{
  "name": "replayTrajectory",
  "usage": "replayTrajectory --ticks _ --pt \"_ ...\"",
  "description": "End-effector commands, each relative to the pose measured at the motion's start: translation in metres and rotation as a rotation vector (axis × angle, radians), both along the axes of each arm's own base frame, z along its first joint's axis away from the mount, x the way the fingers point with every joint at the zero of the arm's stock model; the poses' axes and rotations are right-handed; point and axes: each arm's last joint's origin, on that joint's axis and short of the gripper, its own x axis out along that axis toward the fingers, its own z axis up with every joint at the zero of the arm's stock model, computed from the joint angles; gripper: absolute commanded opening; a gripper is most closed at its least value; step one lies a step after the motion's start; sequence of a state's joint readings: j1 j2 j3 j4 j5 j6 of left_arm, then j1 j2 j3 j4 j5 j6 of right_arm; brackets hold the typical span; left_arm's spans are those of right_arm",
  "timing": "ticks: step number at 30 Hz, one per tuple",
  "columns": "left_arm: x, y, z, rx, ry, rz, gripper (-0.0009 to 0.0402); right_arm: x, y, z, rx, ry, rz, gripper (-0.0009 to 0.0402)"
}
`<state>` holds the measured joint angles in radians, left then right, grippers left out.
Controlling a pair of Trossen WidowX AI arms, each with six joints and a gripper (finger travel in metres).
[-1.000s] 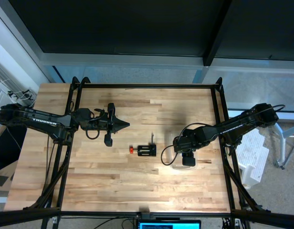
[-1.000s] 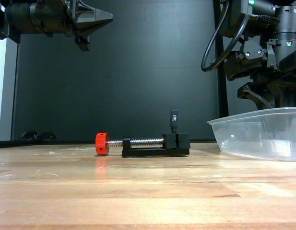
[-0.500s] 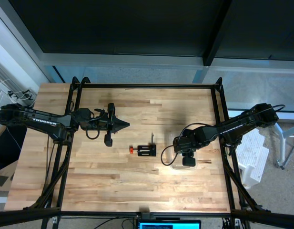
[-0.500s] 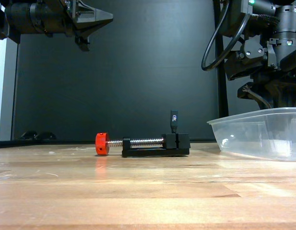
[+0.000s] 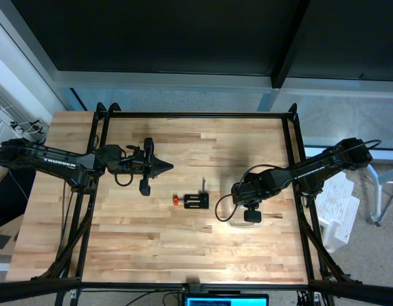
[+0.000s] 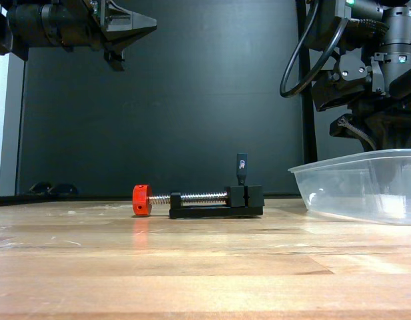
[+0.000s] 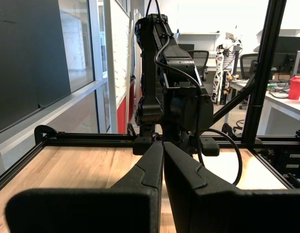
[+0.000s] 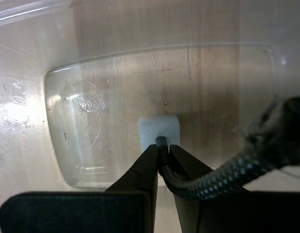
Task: Pick the USB-C connector and install on taskboard
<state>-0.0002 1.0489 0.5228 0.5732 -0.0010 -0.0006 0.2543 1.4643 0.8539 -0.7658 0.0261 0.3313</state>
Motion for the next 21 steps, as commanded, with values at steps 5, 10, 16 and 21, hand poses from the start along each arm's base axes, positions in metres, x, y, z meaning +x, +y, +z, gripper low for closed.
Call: replayTrajectory --ticks 5,10,16,21 --pt "0.0 0.0 0.0 0.0 0.0 0.0 0.0 0.0 0.0 0.001 0.001 -0.004 0.001 0.0002" --pt "0.0 0.0 0.0 0.0 0.0 0.0 0.0 -0.001 0.0 0.004 0.004 -0.017 0.0 0.0" --pt "0.0 0.0 0.0 0.0 0.0 0.0 0.0 -0.005 -0.001 0.012 0.011 -0.041 -0.003 0.0" --pt "0.0 0.0 0.0 0.0 0.0 0.0 0.0 -0.006 -0.001 0.025 0.013 -0.053 -0.004 0.0"
